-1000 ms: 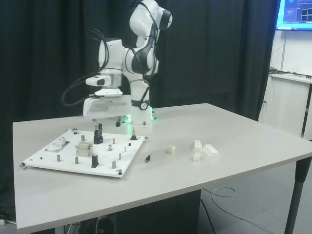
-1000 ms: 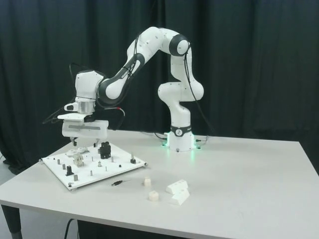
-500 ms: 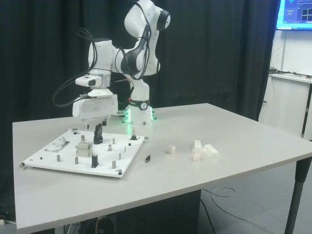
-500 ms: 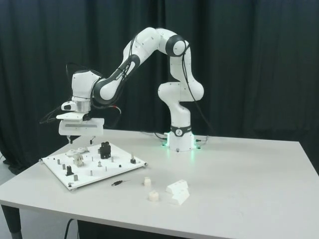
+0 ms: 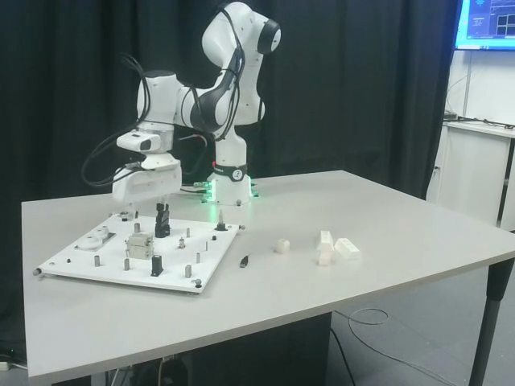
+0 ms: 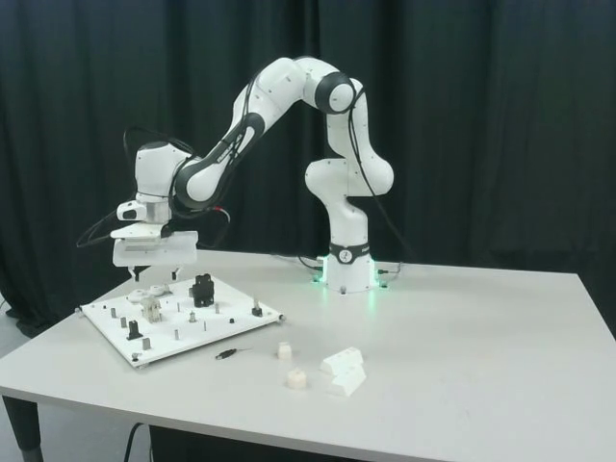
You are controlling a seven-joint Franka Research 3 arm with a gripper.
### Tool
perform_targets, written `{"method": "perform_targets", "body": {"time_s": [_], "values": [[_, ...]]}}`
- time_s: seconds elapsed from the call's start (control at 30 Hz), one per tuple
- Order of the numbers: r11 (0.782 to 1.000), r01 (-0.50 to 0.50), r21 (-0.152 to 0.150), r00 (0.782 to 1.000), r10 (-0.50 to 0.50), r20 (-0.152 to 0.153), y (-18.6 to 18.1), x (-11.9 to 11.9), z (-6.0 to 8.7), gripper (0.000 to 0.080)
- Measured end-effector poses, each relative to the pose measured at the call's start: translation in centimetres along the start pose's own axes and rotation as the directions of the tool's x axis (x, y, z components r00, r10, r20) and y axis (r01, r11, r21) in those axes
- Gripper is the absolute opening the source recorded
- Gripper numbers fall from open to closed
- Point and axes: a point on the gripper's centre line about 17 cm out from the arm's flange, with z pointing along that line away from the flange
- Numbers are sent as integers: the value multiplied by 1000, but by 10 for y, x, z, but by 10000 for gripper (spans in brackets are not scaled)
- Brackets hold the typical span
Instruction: Remove waterproof.
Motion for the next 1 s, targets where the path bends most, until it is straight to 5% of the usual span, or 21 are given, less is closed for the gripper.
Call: {"method": "perform_targets", "body": {"time_s": [0.47,1.0], "values": [[980,199,-24,979,-198,44,11,-15,14,800],[957,283,-59,958,-280,55,23,-16,28,800]]}}
